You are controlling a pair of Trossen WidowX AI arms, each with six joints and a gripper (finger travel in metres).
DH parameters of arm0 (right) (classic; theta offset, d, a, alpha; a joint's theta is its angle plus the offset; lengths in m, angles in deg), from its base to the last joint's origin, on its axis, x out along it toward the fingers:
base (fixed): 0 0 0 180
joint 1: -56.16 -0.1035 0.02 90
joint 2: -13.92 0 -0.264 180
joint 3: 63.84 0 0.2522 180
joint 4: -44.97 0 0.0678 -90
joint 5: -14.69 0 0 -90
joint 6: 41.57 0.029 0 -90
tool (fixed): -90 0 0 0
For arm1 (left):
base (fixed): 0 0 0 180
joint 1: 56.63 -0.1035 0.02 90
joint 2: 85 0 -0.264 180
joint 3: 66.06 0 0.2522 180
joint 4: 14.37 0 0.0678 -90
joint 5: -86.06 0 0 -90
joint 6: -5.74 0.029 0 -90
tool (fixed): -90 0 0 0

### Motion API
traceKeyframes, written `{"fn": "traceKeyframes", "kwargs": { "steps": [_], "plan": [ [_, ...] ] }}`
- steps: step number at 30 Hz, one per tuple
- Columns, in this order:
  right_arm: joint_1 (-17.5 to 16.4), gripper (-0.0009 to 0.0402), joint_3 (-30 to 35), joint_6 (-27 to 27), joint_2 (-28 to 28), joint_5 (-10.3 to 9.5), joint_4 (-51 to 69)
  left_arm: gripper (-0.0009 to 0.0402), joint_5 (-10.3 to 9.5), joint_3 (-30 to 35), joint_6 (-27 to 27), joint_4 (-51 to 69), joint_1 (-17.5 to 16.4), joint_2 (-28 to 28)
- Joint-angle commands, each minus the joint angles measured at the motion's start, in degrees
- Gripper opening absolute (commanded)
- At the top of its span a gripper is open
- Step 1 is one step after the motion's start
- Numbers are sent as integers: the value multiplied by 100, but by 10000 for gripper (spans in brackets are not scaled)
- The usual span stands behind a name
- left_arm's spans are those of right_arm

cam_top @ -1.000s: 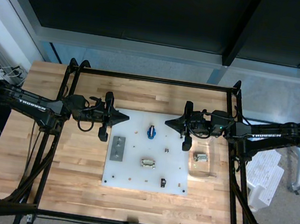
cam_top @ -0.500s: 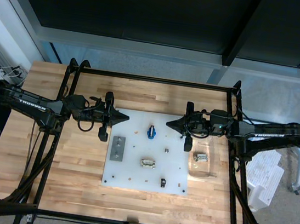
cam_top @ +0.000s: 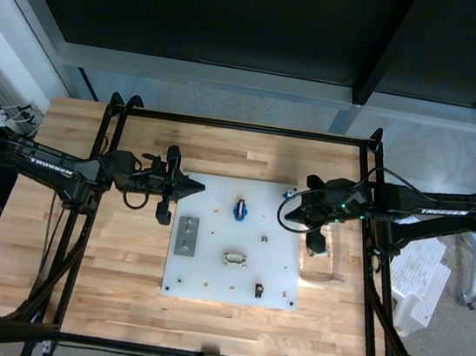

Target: Pick the HAN10E connector and install on the hub

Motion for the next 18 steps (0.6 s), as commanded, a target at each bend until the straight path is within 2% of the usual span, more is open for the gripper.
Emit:
{"fn": "traceKeyframes", "kwargs": {
  "steps": [1,8,13,18],
  "plan": [
    [-105,0,107,11,7,0,584,0,2,2,0,-2,-2,2],
    [-343,0,289,28,7,7,1598,0,2,2,2,-2,-2,0],
    [-367,1,376,138,7,4,2111,0,2,2,0,-2,-2,2],
    [-415,27,393,221,11,4,2527,0,2,2,0,-2,0,0]
  ]
}}
